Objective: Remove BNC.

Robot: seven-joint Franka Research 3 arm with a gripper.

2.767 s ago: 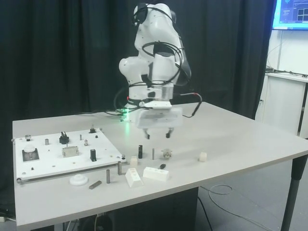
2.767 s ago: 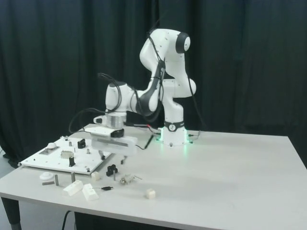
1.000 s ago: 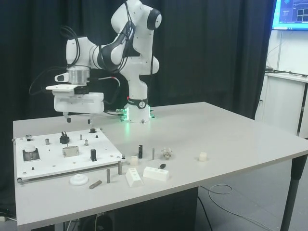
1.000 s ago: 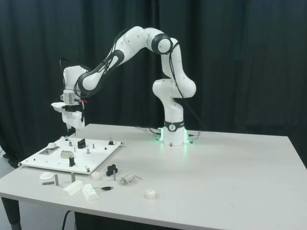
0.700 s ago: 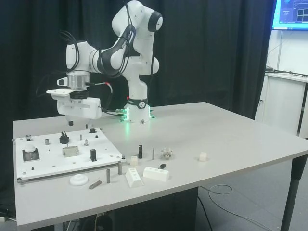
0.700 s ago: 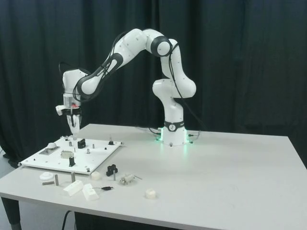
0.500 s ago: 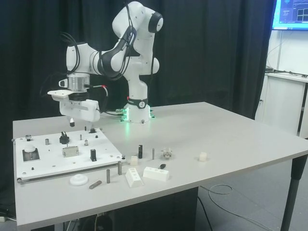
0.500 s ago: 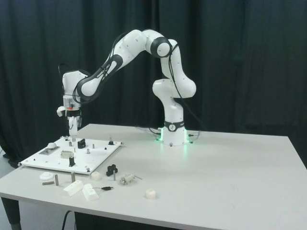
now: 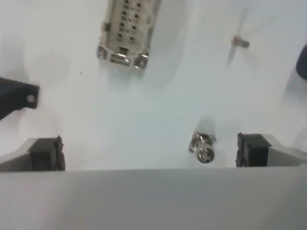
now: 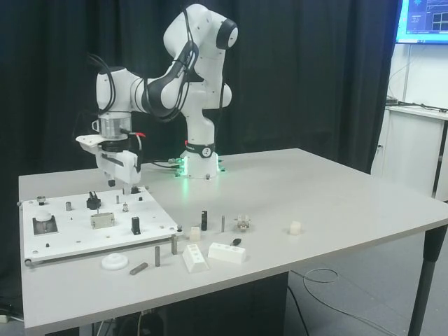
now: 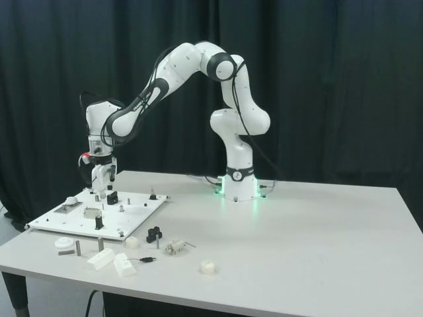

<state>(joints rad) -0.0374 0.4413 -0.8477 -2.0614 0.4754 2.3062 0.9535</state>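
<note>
now open gripper (image 9: 148, 153) hovers over bnc (image 9: 203, 147).

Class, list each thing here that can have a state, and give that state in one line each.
Gripper: open, empty, above the white board.
BNC plug: upright on the board, between the fingers, untouched.
Grey multi-pin connector: mounted on the board.
Base light: green, lit.
</note>
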